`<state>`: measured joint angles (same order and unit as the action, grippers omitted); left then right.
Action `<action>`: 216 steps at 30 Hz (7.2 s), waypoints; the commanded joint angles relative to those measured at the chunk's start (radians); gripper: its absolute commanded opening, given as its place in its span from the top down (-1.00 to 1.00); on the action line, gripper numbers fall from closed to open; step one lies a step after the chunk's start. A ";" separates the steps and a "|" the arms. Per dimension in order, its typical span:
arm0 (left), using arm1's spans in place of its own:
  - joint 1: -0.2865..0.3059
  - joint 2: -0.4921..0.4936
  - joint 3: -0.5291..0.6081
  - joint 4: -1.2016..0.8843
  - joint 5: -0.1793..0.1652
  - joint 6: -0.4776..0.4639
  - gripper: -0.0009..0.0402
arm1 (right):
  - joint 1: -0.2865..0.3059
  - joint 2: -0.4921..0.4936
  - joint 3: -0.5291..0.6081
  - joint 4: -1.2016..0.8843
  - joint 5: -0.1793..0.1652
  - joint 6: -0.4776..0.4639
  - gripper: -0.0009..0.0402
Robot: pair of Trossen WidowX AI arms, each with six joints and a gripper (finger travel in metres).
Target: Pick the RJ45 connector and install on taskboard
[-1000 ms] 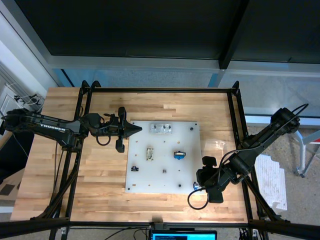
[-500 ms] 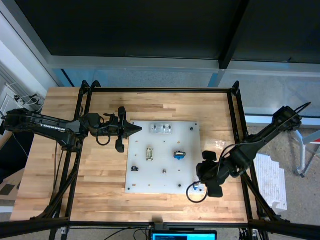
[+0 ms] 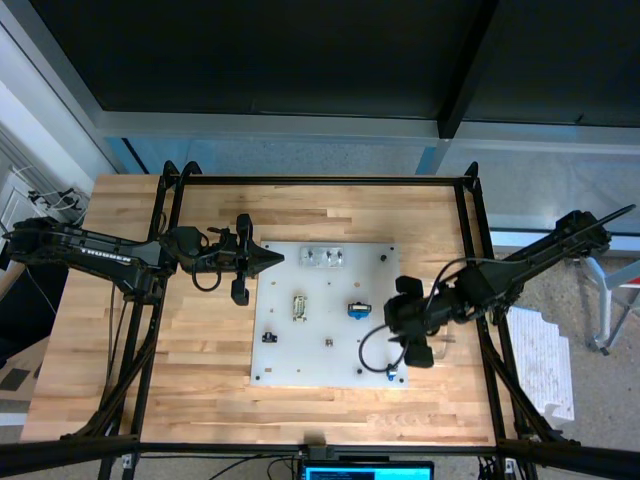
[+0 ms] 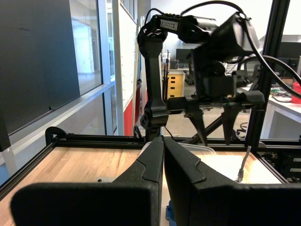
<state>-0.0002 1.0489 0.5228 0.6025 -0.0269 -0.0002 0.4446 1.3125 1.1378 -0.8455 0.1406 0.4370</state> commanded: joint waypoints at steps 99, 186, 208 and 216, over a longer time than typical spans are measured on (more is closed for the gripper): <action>0.000 0.000 0.000 0.000 0.000 0.000 0.96 | -0.480 -0.206 -0.485 1.294 -0.167 -0.344 0.96; 0.000 0.000 0.000 0.000 0.000 0.000 0.96 | -0.477 -0.206 -0.485 1.298 -0.167 -0.340 0.96; 0.000 0.000 0.000 0.000 0.000 0.000 0.96 | -0.477 -0.206 -0.485 1.298 -0.167 -0.341 0.96; 0.000 0.000 0.000 0.000 0.000 0.000 0.96 | -0.477 -0.206 -0.485 1.298 -0.167 -0.341 0.96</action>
<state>-0.0002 1.0489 0.5224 0.6025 -0.0273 -0.0002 -0.0326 1.1069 0.6525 0.4526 -0.0273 0.0963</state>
